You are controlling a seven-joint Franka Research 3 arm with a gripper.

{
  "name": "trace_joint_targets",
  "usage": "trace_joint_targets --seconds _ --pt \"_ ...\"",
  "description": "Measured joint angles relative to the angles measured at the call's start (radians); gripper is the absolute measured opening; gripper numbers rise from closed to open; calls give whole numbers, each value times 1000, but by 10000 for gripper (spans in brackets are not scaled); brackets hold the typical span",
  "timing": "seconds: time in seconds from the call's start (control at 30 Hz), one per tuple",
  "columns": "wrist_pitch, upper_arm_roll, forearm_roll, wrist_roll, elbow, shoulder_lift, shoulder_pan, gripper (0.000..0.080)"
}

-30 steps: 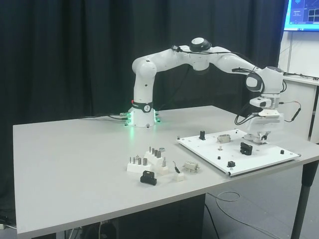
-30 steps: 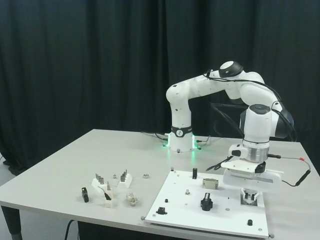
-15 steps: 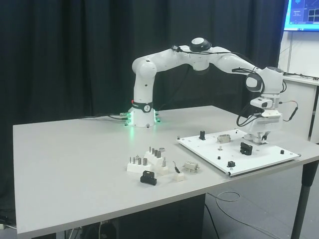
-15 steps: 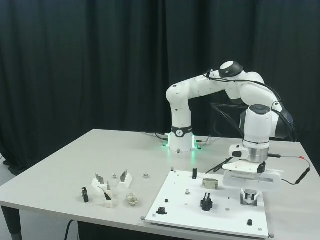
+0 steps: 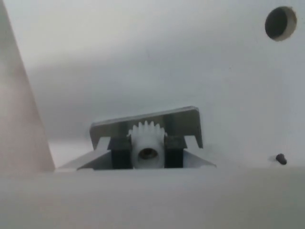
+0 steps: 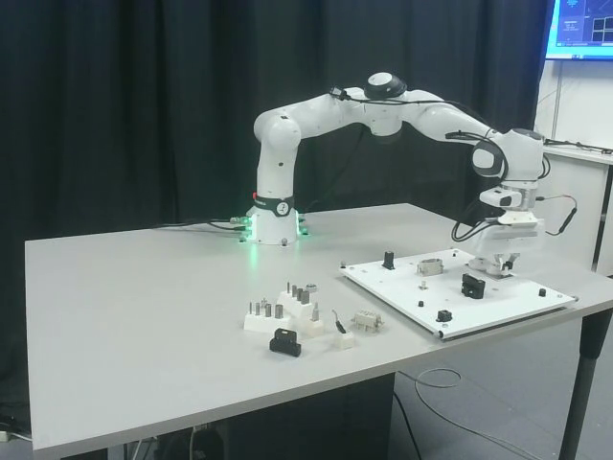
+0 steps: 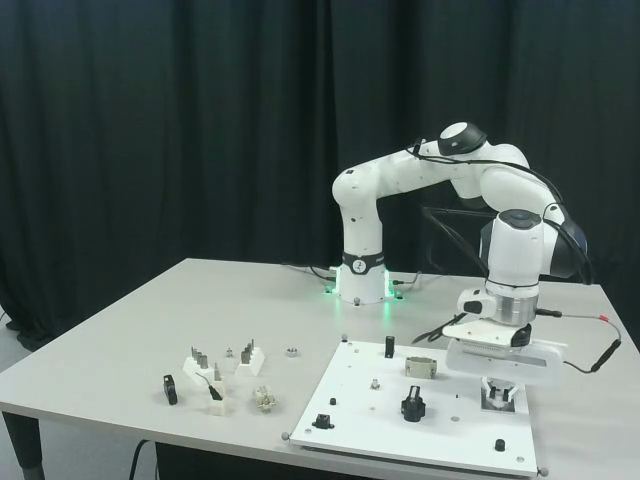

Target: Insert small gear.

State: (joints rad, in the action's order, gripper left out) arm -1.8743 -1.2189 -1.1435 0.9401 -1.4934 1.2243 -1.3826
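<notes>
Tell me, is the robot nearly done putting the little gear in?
Partly. Done: the small gear is already picked up. In hand: the gripper is shut on it, with a black pad on each side, low over the far end of the white board. Left: the gear must still go onto its spot on the board and be let go. The pictures don't show which spot that is.

The small gear [image 5: 147, 143] sits between the gripper [image 7: 500, 392] fingers, over the board [image 7: 365, 412]

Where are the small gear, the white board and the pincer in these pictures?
small gear [image 5: 147, 143], wrist view, toothed body.
white board [image 7: 360, 418], second room view, bare top.
pincer [image 7: 499, 394], second room view, between the fingertips.
</notes>
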Motion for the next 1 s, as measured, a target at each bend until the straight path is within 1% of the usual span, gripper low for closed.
trace_joint_targets --seconds 0.2,0.43,0.53,0.73,1.0 --pt "-2 1 0 -79 -1 0 0 139" --pt "-3 2 0 -99 -2 0 0 139" --pt "-4 2 0 -84 -2 0 0 139" --pt "-6 3 0 -12 -3 0 0 139" --pt "-7 4 0 10 -3 0 0 139"
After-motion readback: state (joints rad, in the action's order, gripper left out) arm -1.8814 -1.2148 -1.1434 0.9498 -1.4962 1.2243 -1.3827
